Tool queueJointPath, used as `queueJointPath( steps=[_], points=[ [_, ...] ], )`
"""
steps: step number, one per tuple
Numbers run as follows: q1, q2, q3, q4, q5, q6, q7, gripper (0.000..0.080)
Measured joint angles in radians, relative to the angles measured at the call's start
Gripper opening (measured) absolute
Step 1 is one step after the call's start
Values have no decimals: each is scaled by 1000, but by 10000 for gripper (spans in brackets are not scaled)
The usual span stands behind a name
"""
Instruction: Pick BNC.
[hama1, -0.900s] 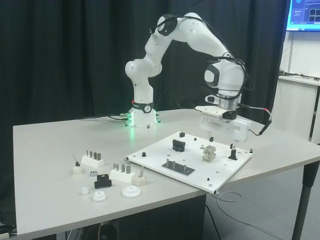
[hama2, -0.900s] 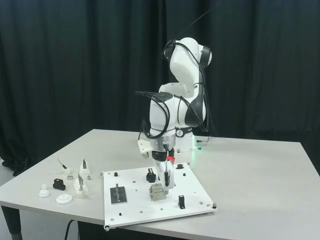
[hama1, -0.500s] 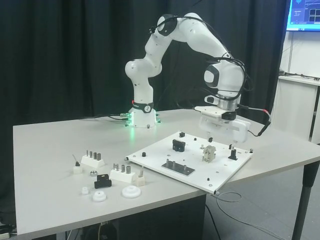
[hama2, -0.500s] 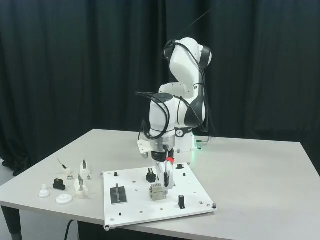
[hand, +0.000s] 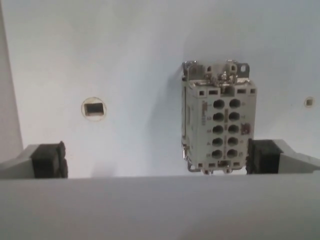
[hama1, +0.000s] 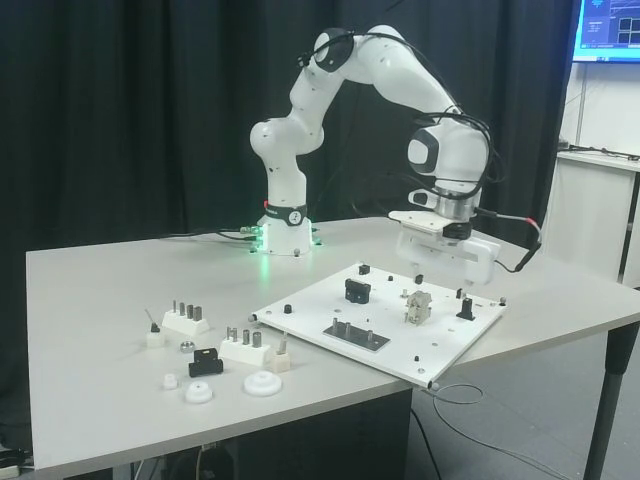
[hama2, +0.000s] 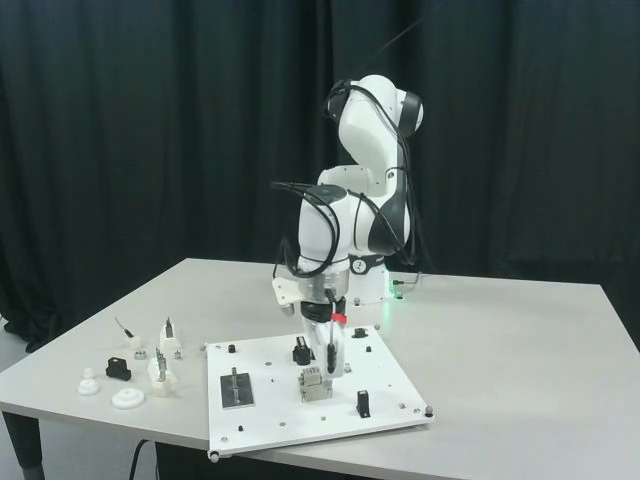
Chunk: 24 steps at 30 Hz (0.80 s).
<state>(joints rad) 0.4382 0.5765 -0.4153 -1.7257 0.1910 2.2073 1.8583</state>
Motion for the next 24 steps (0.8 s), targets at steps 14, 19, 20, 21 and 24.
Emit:
queueJointPath(
  steps=[14, 19, 20, 21, 24],
  points=[
    [-9, -21, 0, 0, -28, 0, 0, 800],
    [-11, -28, 0, 1, -41, 0, -2, 800],
    [-11, -30, 0, 1, -43, 0, -2, 800],
    [-11, -31, 0, 1, -45, 0, -2, 800],
    [-12, -35, 0, 1, -48, 0, -4, 800]
  ],
)
